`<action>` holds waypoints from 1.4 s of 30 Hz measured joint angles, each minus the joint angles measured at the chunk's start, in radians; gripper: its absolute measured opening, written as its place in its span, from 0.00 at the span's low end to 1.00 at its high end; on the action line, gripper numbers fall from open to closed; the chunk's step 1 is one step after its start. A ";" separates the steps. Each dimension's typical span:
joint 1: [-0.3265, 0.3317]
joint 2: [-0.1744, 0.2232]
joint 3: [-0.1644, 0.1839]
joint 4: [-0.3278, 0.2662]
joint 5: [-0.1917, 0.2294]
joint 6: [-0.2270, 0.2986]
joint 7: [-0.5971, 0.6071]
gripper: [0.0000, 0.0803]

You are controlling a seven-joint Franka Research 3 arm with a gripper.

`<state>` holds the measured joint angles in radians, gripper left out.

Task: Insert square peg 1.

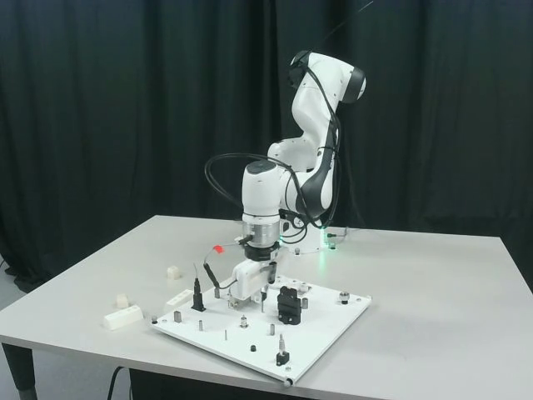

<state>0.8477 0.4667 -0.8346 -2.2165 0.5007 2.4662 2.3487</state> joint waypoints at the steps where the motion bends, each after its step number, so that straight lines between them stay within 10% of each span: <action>1: 0.000 0.000 0.000 0.000 0.000 0.000 0.000 0.04; 42: 0.012 0.009 0.002 -0.005 0.026 0.010 -0.004 0.04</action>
<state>0.8599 0.4753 -0.8324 -2.2211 0.5264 2.4760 2.3451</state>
